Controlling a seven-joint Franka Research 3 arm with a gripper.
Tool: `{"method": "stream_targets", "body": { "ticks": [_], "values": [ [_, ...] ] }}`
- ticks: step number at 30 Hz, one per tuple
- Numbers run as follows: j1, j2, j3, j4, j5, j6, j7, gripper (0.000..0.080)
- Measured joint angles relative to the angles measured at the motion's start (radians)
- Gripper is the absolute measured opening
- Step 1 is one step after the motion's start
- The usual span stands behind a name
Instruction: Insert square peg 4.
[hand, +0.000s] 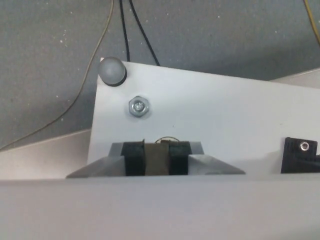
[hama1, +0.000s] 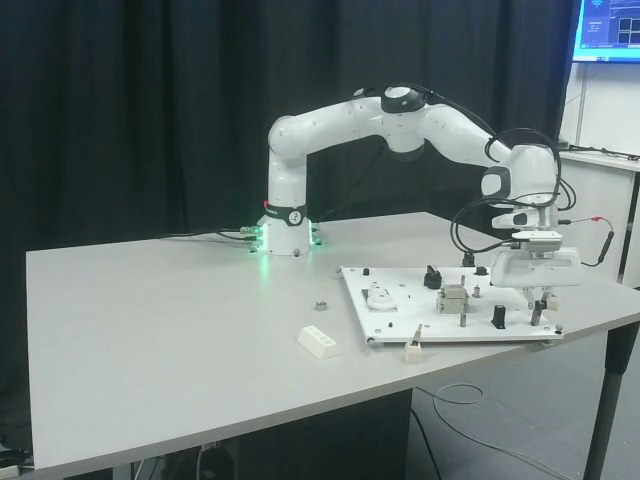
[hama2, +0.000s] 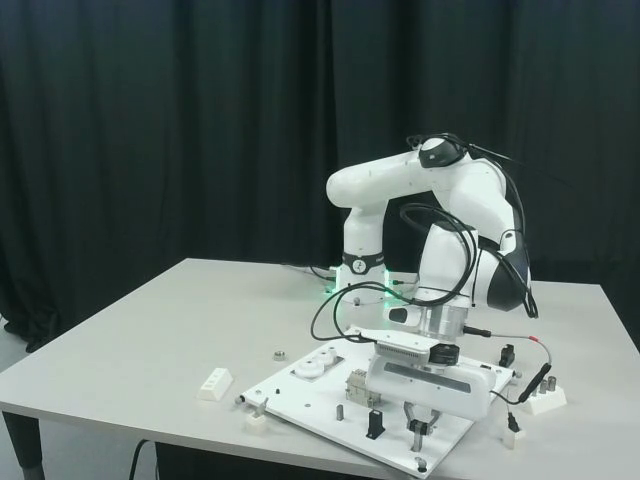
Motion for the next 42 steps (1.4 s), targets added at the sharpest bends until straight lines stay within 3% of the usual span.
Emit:
{"method": "stream_targets", "body": {
  "ticks": [26, 42],
  "values": [
    [-0.005, 0.001, -0.001, -0.002, 0.002, -0.001, 0.145, 0.0095],
    [-0.004, 0.001, -0.004, -0.005, -0.003, -0.009, 0.137, 0.0095]
  ]
}}
